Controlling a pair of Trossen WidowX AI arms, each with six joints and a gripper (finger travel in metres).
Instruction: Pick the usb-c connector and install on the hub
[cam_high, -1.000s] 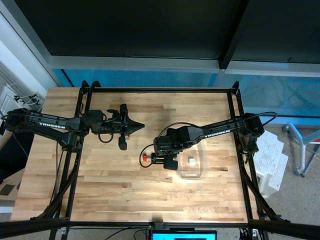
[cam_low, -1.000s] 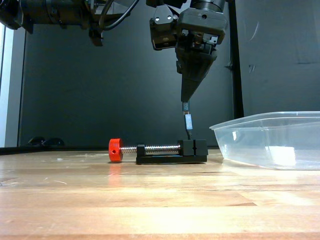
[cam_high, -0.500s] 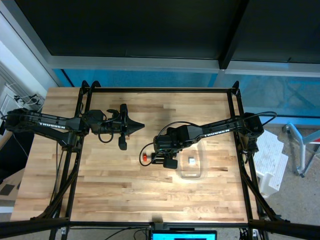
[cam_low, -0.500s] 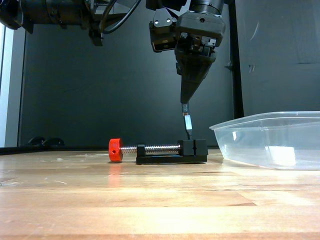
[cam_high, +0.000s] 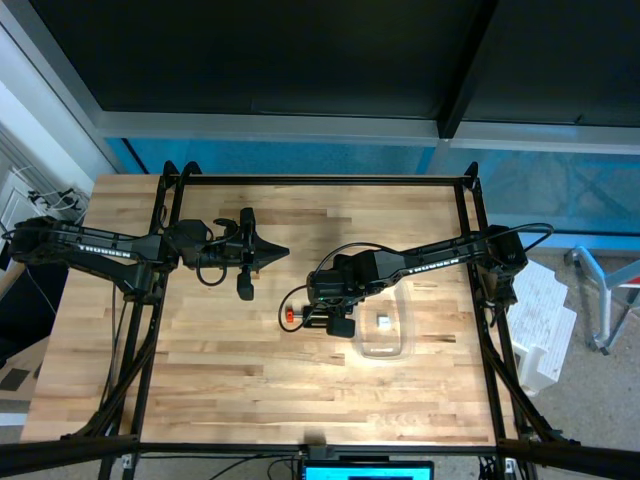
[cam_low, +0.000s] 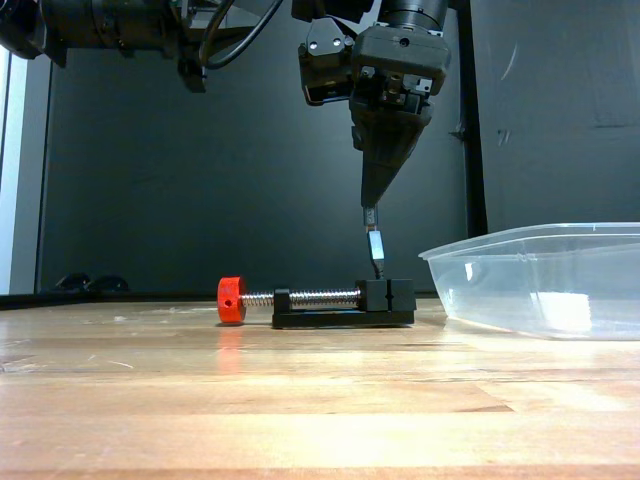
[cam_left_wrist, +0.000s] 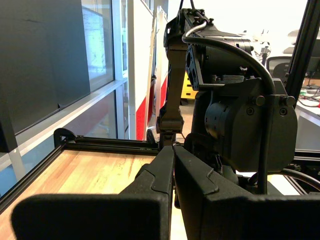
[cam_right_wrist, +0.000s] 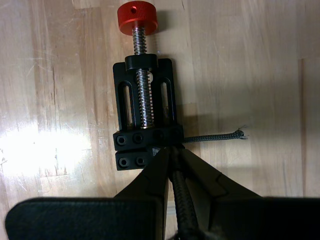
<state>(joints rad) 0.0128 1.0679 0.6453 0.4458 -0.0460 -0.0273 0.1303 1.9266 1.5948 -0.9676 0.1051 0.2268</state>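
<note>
left pincer (cam_high: 283, 252): it is hanging above the worktop (cam_high: 230, 390), at about 10 o'clock from the hub and well apart from it. Its tip is pointing toward 3 o'clock, and its fingers (cam_left_wrist: 160, 170) are pressing together with nothing between them.
knob (cam_low: 231, 300): orange-red, it is sitting at the hub's 9 o'clock end in the low view. A threaded screw (cam_low: 315, 297) is running from it toward the black block.
hub (cam_low: 388, 298): it is lying flat on the worktop (a small black piece, rather like a tiny vise), with its block end nearest the tray.
usb-c connector (cam_low: 376, 244): it is standing slightly tilted over the hub's 3 o'clock end. Its lower end is meeting the top of the block and its upper end is sitting in the right pincer.
right pincer (cam_low: 370, 205): it is pointing straight down from 12 o'clock over the hub's block, pinching the upper end of the usb-c connector.
cord (cam_right_wrist: 212, 136): dark and braided, it is sticking out from the hub's side and lying on the worktop with a frayed end.
tray (cam_low: 540, 285): clear plastic, it is sitting at 3 o'clock from the hub, near it.
white piece (cam_high: 383, 321): small, it is lying inside the tray.
</note>
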